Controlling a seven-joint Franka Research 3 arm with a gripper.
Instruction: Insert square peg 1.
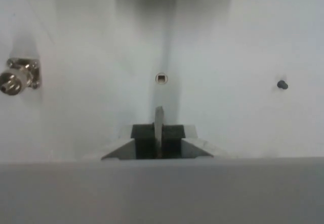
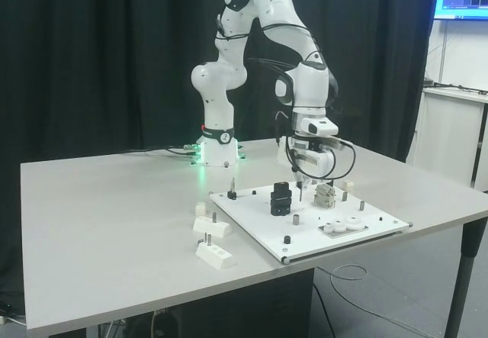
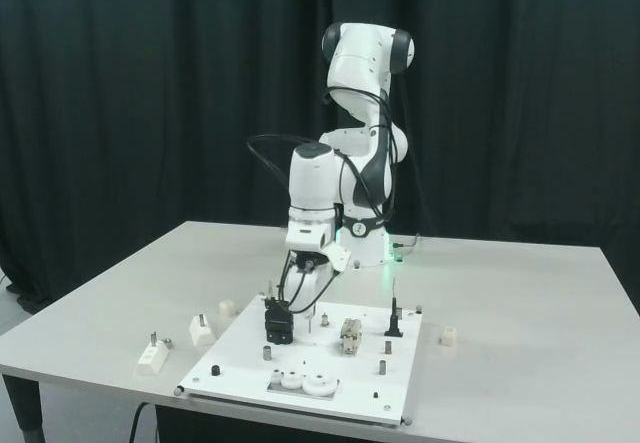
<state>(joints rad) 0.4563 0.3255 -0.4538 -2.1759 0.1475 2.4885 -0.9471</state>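
- From my station, the wrist view shows the pincer (image 1: 159, 148) closed on a thin grey square peg (image 1: 159, 125), which stands upright with its long axis pointing down at the white board (image 1: 238, 42).
- The square hole (image 1: 161, 78) lies just ahead of the peg tip in that view; I judge tip and hole not yet aligned, so the coming move turns on that small offset.
- Taking the hole as landmark, a metal connector (image 1: 19, 76) sits well to one side and a small black stud (image 1: 282, 85) to the other.
- On the counter (image 2: 99, 201), the pincer hangs just above the board, beside a black block (image 2: 280, 199).

Black block (image 2: 280, 199) just beside tool (image 2: 303, 191)
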